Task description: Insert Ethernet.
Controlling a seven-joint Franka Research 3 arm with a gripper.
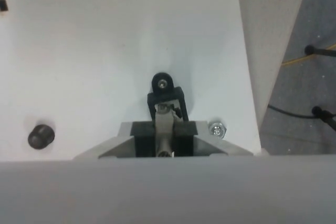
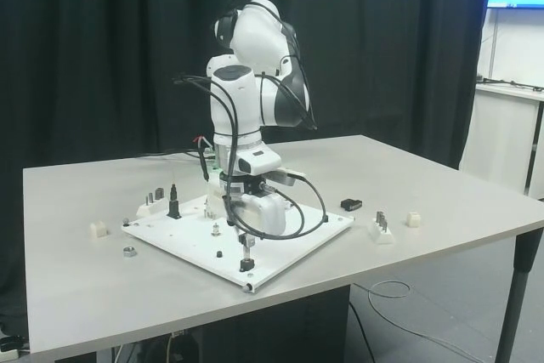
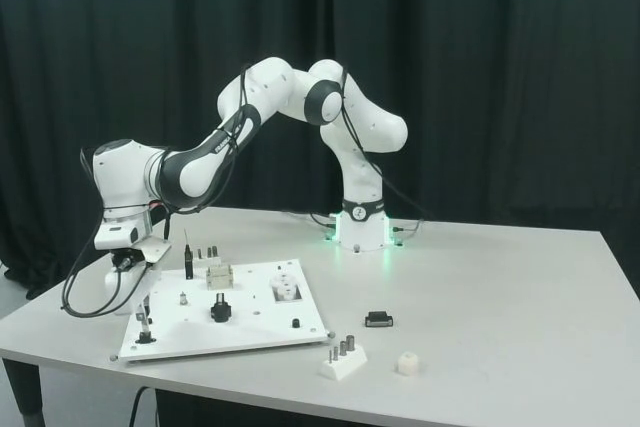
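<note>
nearby, a black knob (image 1: 41, 136) and nut (image 1: 216, 129) (both apart) flank the tool (image 1: 164, 129).

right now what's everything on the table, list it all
board: 1, white, table's front corner nearest the gripper
socket: 1, black, on the board's edge under the gripper
plug: 1, grey, in the gripper, at the socket
knob: 1, black, mid-board
post: 1, black, upright at the board's back
pin block: 1, white, table off the board
cube: 1, white, beside the pin block
connector: 1, black, table beyond the pin block
table: 1, grey
arm: 1, white
gripper: 1, over the board's edge
</note>
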